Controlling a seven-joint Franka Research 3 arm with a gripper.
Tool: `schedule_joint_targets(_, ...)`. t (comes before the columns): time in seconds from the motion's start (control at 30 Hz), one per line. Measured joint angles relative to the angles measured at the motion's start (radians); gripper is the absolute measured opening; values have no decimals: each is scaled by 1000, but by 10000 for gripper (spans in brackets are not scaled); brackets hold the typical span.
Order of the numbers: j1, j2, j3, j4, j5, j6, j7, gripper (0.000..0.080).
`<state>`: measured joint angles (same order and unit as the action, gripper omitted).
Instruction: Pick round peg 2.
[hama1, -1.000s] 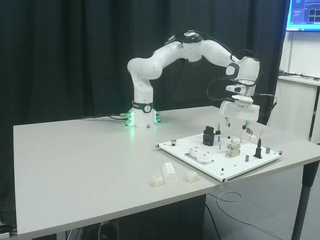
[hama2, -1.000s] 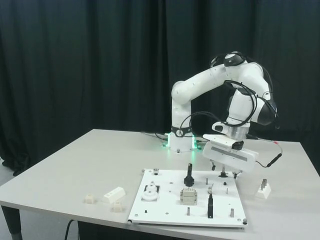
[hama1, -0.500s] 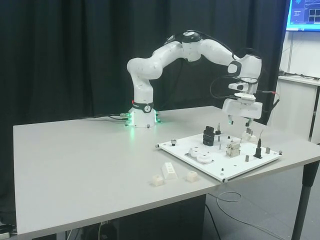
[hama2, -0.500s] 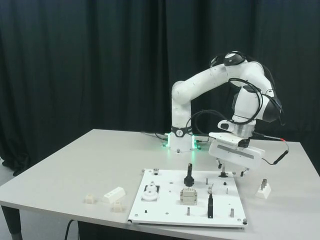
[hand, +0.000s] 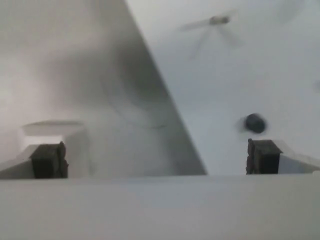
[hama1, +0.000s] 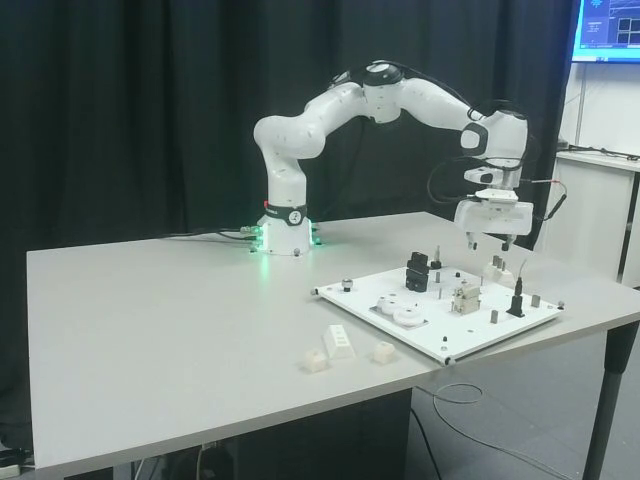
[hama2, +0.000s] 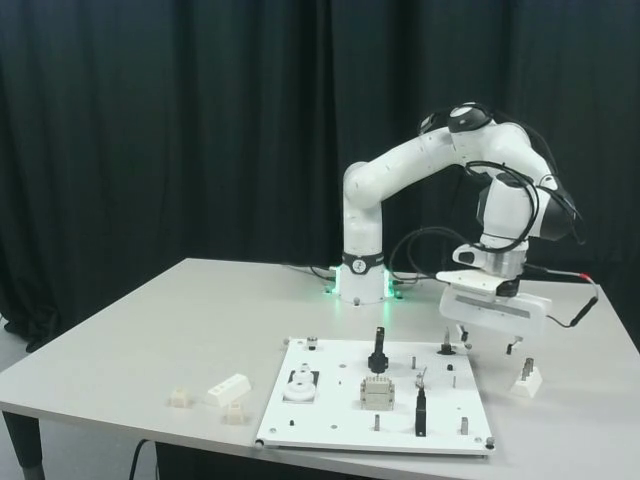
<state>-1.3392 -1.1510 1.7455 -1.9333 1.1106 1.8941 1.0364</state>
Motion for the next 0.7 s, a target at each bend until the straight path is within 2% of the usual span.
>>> schedule_joint_targets(0.17, 0, 0, 17, 17, 21, 0, 13, 800)
schedule_joint_targets(0.7, 0, 0, 85, 68, 27, 38, 67, 800)
